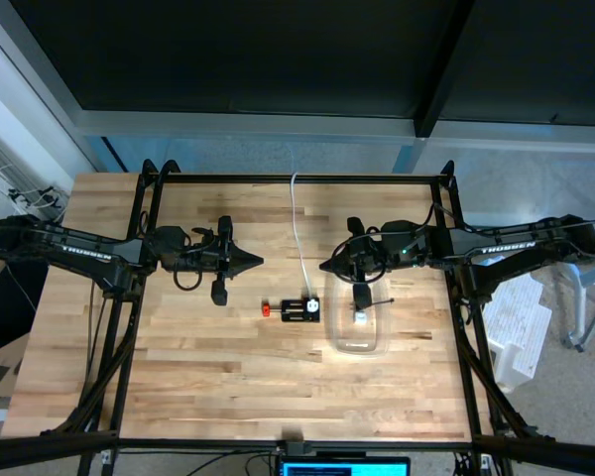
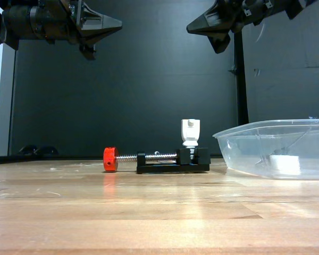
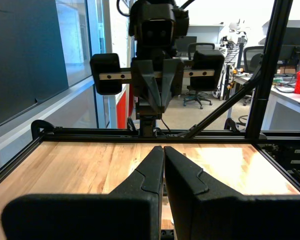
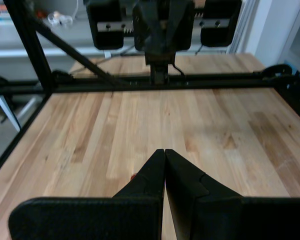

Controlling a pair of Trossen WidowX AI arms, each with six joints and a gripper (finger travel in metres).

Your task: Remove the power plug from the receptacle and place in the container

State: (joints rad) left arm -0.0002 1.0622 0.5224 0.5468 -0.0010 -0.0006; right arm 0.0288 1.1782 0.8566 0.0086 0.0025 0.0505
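Observation:
The white receptacle stands upright in the small black vise, with nothing in its face. Just right of the vise sits the clear container. A tiny black piece with a thin stem, apparently the power plug, lies at the container's far right part. My left gripper hangs shut and empty, high above the table and left of the vise. My right gripper is shut and empty, high over the vise's far side.
A red knob sticks out of the vise to the left. The long white cable runs from the receptacle to the table's far edge. A small white cube lies in the container. A black frame borders the table.

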